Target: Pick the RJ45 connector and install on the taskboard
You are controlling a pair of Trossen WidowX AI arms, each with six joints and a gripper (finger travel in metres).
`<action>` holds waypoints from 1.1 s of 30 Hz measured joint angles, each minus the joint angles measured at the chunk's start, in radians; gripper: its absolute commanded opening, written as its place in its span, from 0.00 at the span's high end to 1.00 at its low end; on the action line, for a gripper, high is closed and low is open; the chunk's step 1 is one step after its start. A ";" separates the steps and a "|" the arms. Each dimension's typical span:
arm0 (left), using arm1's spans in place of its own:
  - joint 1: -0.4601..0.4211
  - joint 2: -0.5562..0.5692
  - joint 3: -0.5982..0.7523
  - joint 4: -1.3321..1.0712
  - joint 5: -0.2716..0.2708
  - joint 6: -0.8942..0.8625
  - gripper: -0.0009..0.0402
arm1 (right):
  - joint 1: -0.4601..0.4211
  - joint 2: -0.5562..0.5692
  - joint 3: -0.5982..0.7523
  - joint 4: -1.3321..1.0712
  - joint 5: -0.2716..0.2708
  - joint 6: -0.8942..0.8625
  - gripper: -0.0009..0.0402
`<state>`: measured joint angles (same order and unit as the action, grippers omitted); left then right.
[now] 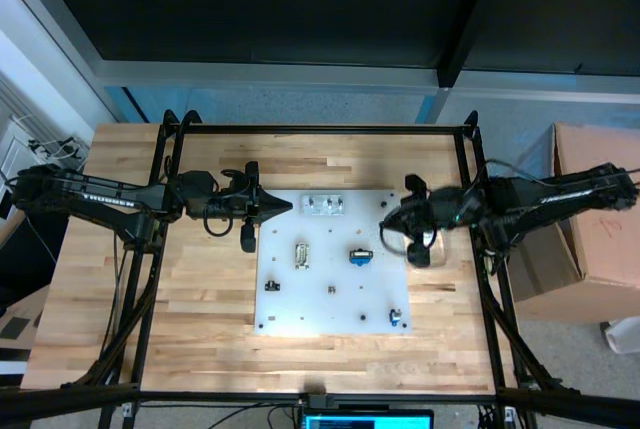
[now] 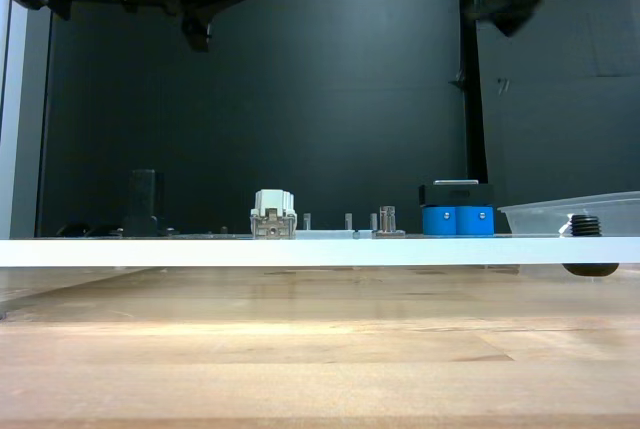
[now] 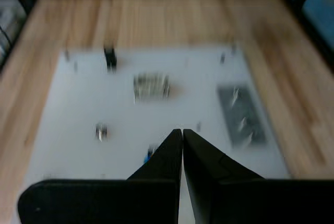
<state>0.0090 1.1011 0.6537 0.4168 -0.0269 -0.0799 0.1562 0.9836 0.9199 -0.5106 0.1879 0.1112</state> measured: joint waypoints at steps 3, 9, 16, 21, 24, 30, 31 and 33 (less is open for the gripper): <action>0.000 0.000 0.000 0.000 0.000 0.000 0.98 | -0.081 -0.028 -0.032 0.123 -0.080 -0.043 0.98; 0.000 0.000 0.000 0.000 0.000 0.000 0.98 | -0.166 -0.064 -0.133 0.426 -0.172 -0.053 0.98; 0.000 0.000 0.000 0.000 0.000 0.000 0.98 | -0.182 -0.074 -0.257 0.699 -0.174 -0.034 0.98; 0.000 0.000 0.000 0.000 0.000 0.000 0.98 | -0.203 -0.074 -0.323 0.806 -0.183 -0.012 0.98; 0.000 0.000 0.000 0.000 0.000 0.000 0.98 | -0.204 -0.074 -0.345 0.842 -0.185 -0.010 0.98; 0.000 0.000 0.000 0.000 0.000 0.000 0.98 | -0.204 -0.073 -0.386 0.905 -0.233 -0.013 0.98; 0.000 0.000 0.000 0.000 0.000 0.000 0.98 | -0.204 -0.072 -0.388 0.908 -0.236 -0.013 0.98; 0.000 0.000 0.000 0.000 0.000 0.000 0.98 | -0.204 -0.072 -0.389 0.908 -0.236 -0.013 0.98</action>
<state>0.0090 1.1011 0.6537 0.4164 -0.0269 -0.0803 -0.0483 0.9115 0.5308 0.3977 -0.0483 0.0978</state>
